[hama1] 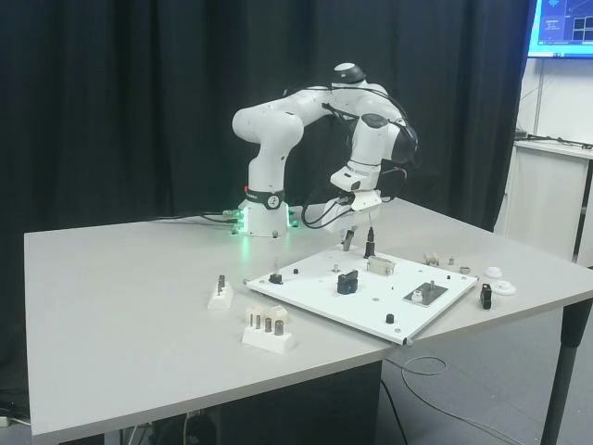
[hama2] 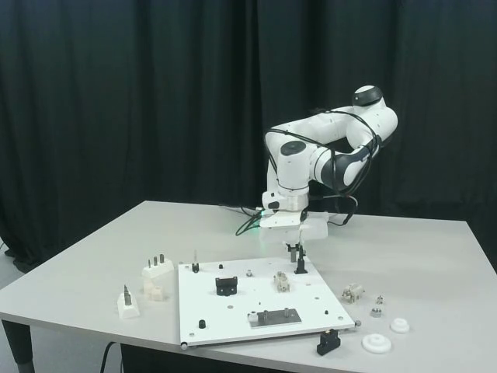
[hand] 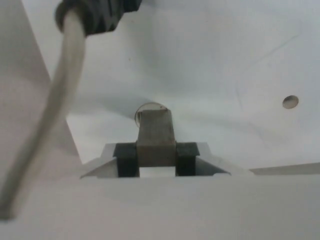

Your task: Insert square peg 4.

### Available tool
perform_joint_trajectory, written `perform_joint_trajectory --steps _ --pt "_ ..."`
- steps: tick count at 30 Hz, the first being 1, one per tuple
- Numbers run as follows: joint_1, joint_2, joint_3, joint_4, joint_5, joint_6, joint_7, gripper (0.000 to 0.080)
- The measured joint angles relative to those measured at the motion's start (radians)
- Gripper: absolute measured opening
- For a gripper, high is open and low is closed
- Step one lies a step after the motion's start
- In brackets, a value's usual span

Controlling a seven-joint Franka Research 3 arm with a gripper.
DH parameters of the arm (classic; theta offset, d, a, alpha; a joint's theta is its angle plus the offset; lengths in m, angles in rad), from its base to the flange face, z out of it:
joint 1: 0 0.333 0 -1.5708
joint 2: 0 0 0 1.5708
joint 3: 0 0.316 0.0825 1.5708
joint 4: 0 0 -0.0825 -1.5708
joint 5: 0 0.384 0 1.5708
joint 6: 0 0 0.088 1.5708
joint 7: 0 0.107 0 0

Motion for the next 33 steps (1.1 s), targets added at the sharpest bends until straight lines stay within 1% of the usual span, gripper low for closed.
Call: perform_joint_trajectory --steps 18,33 --pt "0.010 0.000 0.000 -0.001 -0.022 -0.008 0.000 0.0152" --pt "0.013 0.000 0.001 -0.002 -0.029 -0.016 -0.003 0.0152"
